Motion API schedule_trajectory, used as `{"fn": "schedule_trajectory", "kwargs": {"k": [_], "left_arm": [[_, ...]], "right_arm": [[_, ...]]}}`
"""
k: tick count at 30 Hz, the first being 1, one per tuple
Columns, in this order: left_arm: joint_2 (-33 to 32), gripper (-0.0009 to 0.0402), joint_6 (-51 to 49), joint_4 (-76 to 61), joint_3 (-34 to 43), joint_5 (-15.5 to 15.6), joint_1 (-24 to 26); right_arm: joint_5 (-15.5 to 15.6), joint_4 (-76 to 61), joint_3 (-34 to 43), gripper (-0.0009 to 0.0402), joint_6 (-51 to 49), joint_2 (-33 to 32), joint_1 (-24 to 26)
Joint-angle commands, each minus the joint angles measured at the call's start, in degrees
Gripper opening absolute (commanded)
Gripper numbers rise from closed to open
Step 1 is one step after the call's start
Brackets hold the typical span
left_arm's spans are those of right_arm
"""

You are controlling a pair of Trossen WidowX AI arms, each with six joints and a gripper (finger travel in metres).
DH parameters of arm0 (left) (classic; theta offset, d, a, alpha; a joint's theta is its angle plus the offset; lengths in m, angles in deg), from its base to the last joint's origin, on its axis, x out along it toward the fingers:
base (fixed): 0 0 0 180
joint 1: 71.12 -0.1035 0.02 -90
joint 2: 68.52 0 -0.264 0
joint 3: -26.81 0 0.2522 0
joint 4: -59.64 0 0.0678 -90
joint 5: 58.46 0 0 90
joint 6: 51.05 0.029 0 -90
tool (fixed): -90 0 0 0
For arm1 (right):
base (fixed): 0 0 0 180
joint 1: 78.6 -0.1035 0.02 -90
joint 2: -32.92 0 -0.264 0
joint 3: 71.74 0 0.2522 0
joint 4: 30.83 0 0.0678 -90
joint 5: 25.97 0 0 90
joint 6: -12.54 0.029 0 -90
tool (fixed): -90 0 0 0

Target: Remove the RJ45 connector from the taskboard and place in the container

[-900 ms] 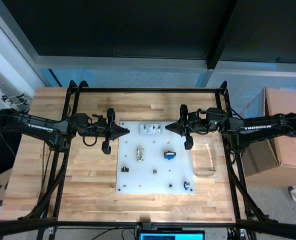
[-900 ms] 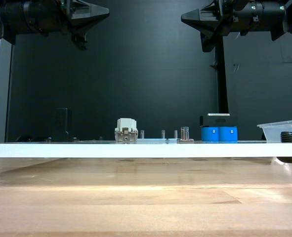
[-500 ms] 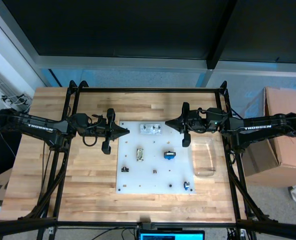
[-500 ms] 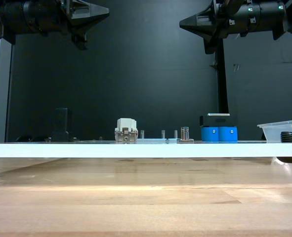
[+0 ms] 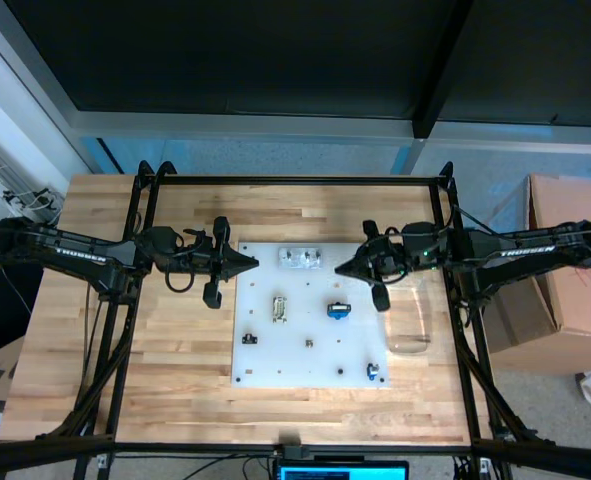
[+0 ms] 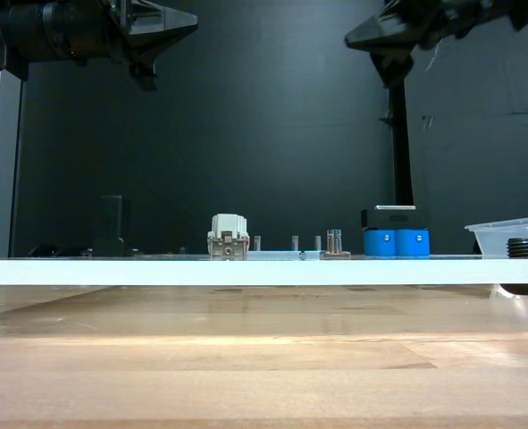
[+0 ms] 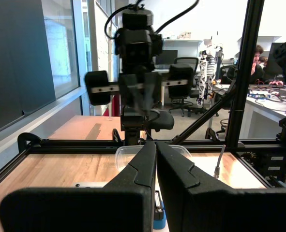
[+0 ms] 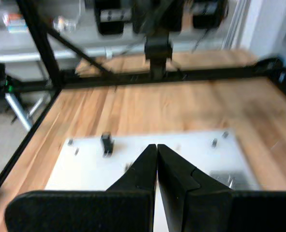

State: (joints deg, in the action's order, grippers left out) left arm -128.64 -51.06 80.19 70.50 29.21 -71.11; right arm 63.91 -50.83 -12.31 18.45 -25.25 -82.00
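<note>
Black wall [image 6: 272, 134] behind wooden table [image 5: 95, 330].

Hovering high, tips aimed inward: left gripper [image 5: 251, 263] and right gripper [image 5: 341, 270] (fingers [image 7: 135, 174] pressed together on both).

I work in a robotics lab. My wooden bench [image 5: 175, 350] sits inside a black metal frame [image 5: 295, 181], with a cardboard box [image 5: 565, 270] beside it. Beyond the frame I see a cluttered desk [image 7: 266, 92], a computer screen [image 7: 164, 57], an office chair [image 7: 185, 96], tall windows [image 7: 60, 53] and a person [image 7: 258, 54] seated there.
</note>
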Motion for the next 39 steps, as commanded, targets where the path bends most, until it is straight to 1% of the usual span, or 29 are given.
{"fn": "schedule_trajectory", "kwargs": {"k": [1,4,11,13,16,21,23,27,29,33,39], "left_arm": [[0.0,0.0000,0.0,0.0,0.0,0.0,0.0],[0.0,0.0000,0.0,0.0,0.0,0.0,0.0],[0.0,0.0000,0.0,0.0,0.0,0.0,0.0],[0.0,0.0000,0.0,0.0,0.0,0.0,0.0],[0.0,0.0000,0.0,0.0,0.0,0.0,0.0],[0.0,0.0000,0.0,0.0,0.0,0.0,0.0],[0.0,0.0000,0.0,0.0,0.0,0.0,0.0],[0.0,0.0000,0.0,0.0,0.0,0.0,0.0],[0.0,0.0000,0.0,0.0,0.0,0.0,0.0],[0.0,0.0000,0.0,0.0,0.0,0.0,0.0],[0.0,0.0000,0.0,0.0,0.0,0.0,0.0]], "right_arm": [[-3.9,-8.2,2.8,0.0000,1.4,0.0,-4.0],[-6.8,-15.5,5.6,0.0000,3.5,-0.1,-8.2],[-9.4,-27.2,11.1,0.0000,10.5,-0.1,-16.5],[-9.7,-30.3,12.4,0.0000,12.3,-0.1,-18.8],[-11.1,-34.3,13.9,0.0000,15.4,-0.5,-22.0],[-11.6,-37.8,14.8,0.0000,21.2,-0.5,-27.7],[-12.5,-38.8,15.0,0.0000,23.5,-0.5,-29.9],[-12.6,-43.1,16.4,0.0000,27.5,-1.0,-33.3],[-12.6,-46.4,17.9,0.0000,29.1,-2.0,-34.8],[-13.9,-52.9,22.1,0.0000,31.3,-5.1,-37.5],[-13.8,-62.9,30.3,0.0000,32.8,-11.8,-39.8]]}}
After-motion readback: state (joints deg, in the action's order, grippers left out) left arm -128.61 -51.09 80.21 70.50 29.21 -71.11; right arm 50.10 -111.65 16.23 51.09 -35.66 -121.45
